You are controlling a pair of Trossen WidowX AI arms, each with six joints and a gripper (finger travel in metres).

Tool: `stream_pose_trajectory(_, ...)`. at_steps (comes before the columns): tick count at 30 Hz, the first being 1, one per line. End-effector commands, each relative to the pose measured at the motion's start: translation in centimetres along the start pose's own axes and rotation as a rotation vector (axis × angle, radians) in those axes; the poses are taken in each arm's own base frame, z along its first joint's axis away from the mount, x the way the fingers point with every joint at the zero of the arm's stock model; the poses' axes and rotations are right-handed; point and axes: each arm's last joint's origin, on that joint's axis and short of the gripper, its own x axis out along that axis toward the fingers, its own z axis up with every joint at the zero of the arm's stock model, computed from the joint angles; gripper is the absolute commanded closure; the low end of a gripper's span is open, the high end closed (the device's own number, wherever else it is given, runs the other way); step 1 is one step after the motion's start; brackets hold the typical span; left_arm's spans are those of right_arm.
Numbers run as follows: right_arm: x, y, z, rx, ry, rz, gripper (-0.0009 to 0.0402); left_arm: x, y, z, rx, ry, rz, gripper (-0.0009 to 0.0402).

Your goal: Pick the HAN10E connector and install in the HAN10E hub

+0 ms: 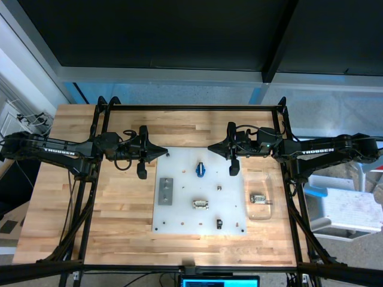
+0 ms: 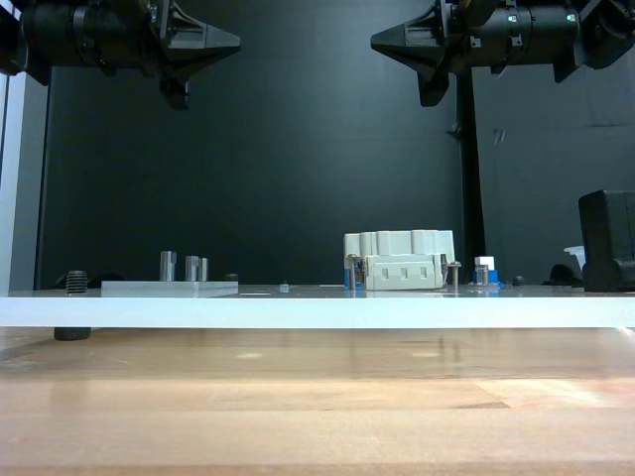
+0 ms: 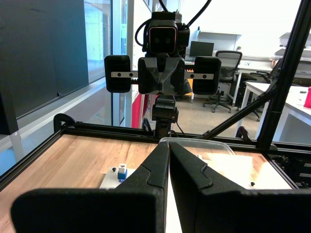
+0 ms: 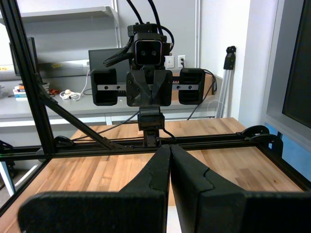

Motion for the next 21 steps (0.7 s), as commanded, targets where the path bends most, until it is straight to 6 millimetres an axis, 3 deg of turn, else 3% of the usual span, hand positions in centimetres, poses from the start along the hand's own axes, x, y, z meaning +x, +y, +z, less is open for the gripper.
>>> stream_pose_trajectory(1,0.0,0.01,0.02,0.0,-0.001,0.001,0.0393,0.0,0.0,0.0,0.0,0.0,0.0,0.0393)
stream_pose_trajectory(12,0.01,0.02,-0.23,0.068,0.032,0.007,0.0393,0.0,0.0,0.0,0.0,0.0,0.0,0.0393)
stream_pose_trajectory(21,-0.07,0.37,0.15,0.08,0.441,-0.018,0.0393,0.0,0.0,0.0,0.0,0.0,0.0,0.0393)
